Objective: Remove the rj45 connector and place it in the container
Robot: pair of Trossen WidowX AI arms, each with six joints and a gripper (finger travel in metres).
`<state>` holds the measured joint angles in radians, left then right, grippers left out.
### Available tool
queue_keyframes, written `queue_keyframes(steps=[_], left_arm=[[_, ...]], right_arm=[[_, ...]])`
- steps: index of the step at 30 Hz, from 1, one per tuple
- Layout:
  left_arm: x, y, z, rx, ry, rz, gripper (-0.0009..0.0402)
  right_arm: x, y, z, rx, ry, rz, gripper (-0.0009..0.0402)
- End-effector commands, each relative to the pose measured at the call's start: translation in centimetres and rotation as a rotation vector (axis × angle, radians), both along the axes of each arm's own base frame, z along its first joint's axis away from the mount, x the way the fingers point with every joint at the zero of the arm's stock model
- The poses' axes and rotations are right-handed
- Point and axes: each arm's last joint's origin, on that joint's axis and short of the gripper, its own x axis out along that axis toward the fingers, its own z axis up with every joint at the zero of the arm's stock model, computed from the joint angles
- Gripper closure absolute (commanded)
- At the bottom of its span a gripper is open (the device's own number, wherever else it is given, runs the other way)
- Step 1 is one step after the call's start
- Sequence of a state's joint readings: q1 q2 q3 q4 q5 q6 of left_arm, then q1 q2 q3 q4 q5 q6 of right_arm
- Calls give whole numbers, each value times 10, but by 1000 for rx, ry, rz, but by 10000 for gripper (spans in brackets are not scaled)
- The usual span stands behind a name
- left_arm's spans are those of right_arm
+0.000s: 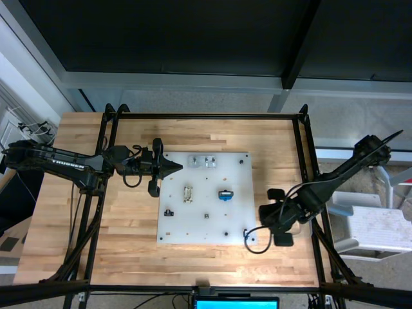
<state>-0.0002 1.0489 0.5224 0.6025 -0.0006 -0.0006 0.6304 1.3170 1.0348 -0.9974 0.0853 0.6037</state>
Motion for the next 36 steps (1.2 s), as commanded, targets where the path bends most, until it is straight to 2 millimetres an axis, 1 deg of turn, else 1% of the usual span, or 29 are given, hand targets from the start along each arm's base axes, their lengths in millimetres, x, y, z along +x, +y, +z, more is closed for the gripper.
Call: queue_keyframes(steps=[1, 6, 10, 12, 21, 25, 30, 36], left_arm=[[0, 0, 0, 0, 0, 0, 392], [0, 0, 0, 0, -1, 0, 392], [0, 0, 0, 0, 0, 0, 392], [0, 0, 0, 1, 0, 0, 392], [0, 0, 0, 0, 0, 0, 392], [0, 0, 0, 0, 0, 0, 392], [0, 0, 0, 0, 0, 0, 392], [0, 0, 0, 0, 0, 0, 392]], right_arm=[[-18, -9, -7, -7, 30, 5, 393], [-42, -24, -14, -13, 82, 9, 393], [-52, -32, -17, -29, 102, 10, 387], [-53, -33, -19, -31, 108, 11, 370], [-55, -34, -20, -42, 120, 10, 233], [-56, -35, -20, -52, 132, 9, 190], [-56, -35, -20, -54, 135, 9, 163], [-57, -36, -20, -62, 147, 10, 157]])
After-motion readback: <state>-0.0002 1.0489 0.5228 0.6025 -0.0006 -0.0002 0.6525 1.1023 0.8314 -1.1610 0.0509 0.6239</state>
